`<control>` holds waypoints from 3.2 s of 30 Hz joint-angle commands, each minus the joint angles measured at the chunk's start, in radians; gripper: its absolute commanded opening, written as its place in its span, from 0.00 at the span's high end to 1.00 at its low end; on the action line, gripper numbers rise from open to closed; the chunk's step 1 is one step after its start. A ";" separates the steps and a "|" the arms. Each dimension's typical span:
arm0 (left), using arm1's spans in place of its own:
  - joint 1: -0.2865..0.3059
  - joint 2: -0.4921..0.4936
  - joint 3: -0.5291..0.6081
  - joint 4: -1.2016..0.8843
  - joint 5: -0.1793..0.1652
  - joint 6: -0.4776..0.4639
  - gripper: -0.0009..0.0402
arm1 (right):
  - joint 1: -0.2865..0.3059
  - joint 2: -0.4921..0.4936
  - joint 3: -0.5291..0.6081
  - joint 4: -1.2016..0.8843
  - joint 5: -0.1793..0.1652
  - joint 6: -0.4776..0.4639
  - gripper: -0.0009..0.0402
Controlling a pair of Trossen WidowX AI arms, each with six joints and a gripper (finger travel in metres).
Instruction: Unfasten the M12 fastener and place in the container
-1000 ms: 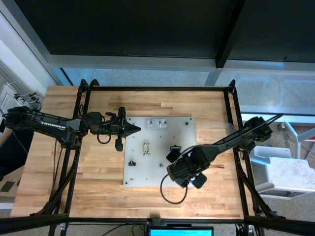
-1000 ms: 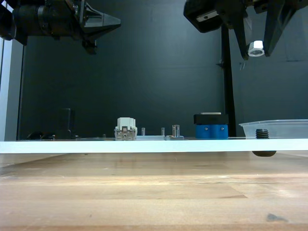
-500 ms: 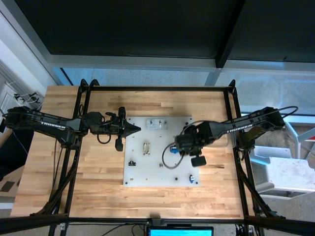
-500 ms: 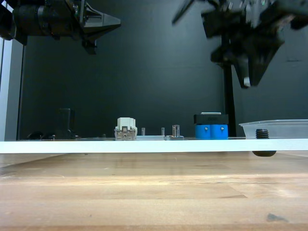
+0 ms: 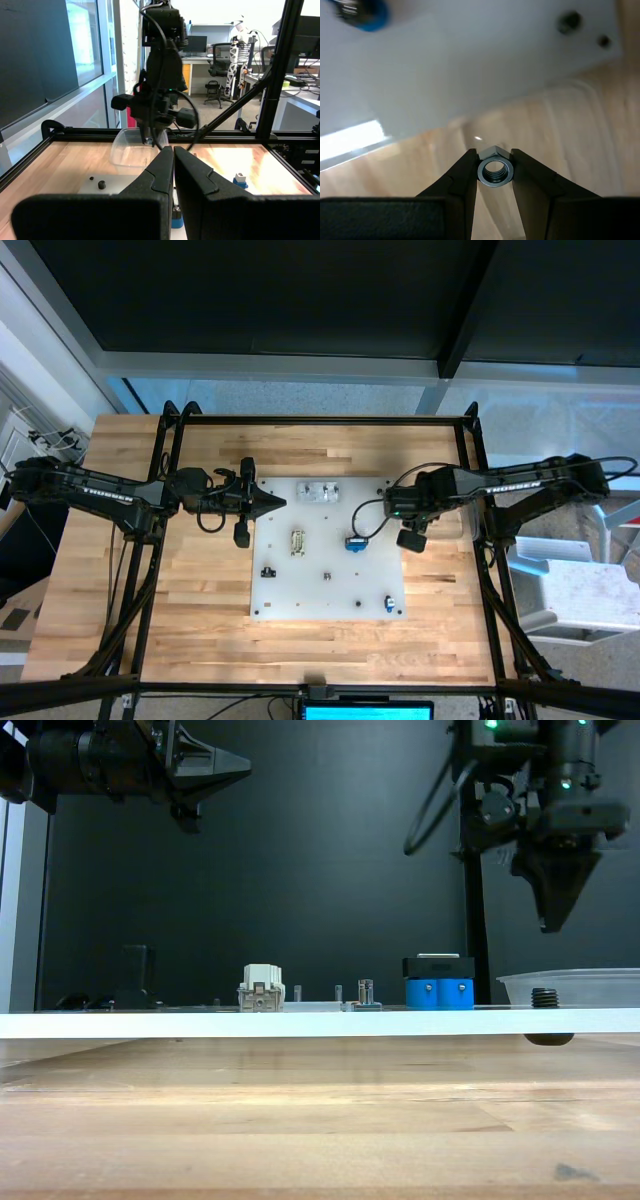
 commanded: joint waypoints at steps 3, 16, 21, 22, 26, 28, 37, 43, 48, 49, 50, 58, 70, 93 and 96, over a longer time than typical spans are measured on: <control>0.000 0.000 0.000 0.000 0.000 0.000 0.98 | -0.050 -0.064 -0.077 0.000 -0.001 0.032 0.96; 0.000 0.000 0.000 0.000 0.000 0.000 0.98 | -0.102 -0.089 -0.154 0.001 0.000 0.079 0.73; 0.000 0.000 0.000 0.000 0.000 0.000 0.98 | -0.102 -0.089 -0.158 0.003 0.001 0.118 0.58; 0.000 0.000 0.000 0.000 0.000 0.000 0.98 | -0.102 -0.089 -0.158 0.003 0.001 0.122 0.55; 0.000 0.000 0.000 0.000 0.000 0.000 0.98 | -0.102 -0.089 -0.158 0.004 0.001 0.143 0.46; 0.000 0.000 0.000 0.000 0.000 0.000 0.98 | -0.102 -0.089 -0.158 0.003 0.000 0.146 0.42; 0.000 0.000 0.000 0.000 0.000 0.000 0.98 | -0.102 -0.089 -0.158 0.003 0.000 0.169 0.37; 0.000 0.000 0.000 0.000 0.000 0.000 0.98 | -0.102 -0.089 -0.158 0.003 0.000 0.168 0.37; 0.000 0.000 0.000 0.000 0.000 0.000 0.98 | -0.102 -0.089 -0.158 0.005 0.000 0.167 0.37; 0.000 0.000 0.000 0.000 0.000 0.000 0.98 | -0.102 -0.089 -0.158 0.006 0.000 0.167 0.37; 0.000 0.000 0.000 0.000 0.000 0.000 0.98 | -0.102 -0.089 -0.158 0.007 0.000 0.167 0.37; 0.000 0.000 0.000 0.000 0.000 0.000 0.98 | -0.102 -0.089 -0.158 0.022 0.000 0.167 0.37; 0.000 0.000 0.000 0.000 0.000 0.000 0.98 | -0.102 -0.089 -0.158 0.023 0.000 0.167 0.37; 0.000 0.000 0.000 0.000 0.000 0.000 0.98 | -0.102 -0.089 -0.158 0.063 0.000 0.167 0.37; 0.000 0.000 0.000 0.000 0.000 0.000 0.98 | -0.102 -0.089 -0.158 0.065 -0.001 0.167 0.37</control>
